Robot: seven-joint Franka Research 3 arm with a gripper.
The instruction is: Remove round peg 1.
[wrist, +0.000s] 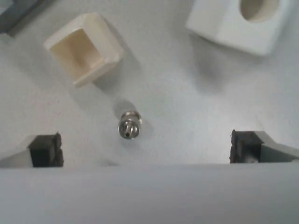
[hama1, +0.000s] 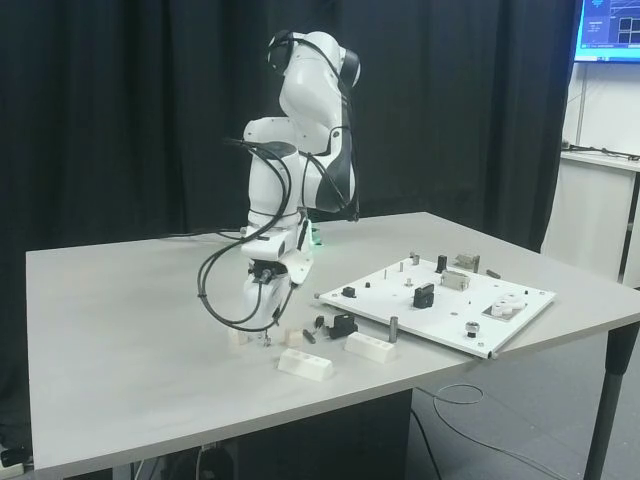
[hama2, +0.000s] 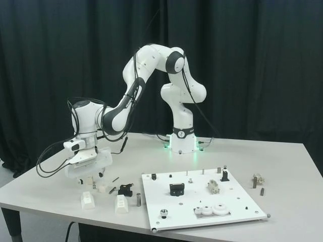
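A white robot arm (hama2: 136,88) reached low over the near left part of the grey surface (hama1: 120,330), its hand (wrist: 145,148) open, the two black-padded fingers (wrist: 46,150) standing well apart and gripping nothing. In the wrist view, a small metal round peg (wrist: 129,125) stood alone on the bare surface between the spread fingertips, touching neither of them. Just beyond it sat a white block with a square hollow (wrist: 85,47), and off to one side a second white block with a round hole (wrist: 238,21), both clear of the peg. From the first room view, two long white blocks (hama1: 306,364) lay at the surface's front edge, near a small black part (hama1: 343,325). Farther along lay the white board (hama1: 440,305), flat on the surface, carrying several upright pins, black fittings and a pair of white gears (hama2: 212,209); the hand was well apart from it. In the second room view, a few loose metal pieces (hama2: 258,180) rested on the surface beside the board's far side. The arm's base (hama2: 182,141) was bolted toward the back of the surface, a green light glowing at its foot, with black cables looping from the wrist. A black curtain (hama2: 252,60) closed off the room behind
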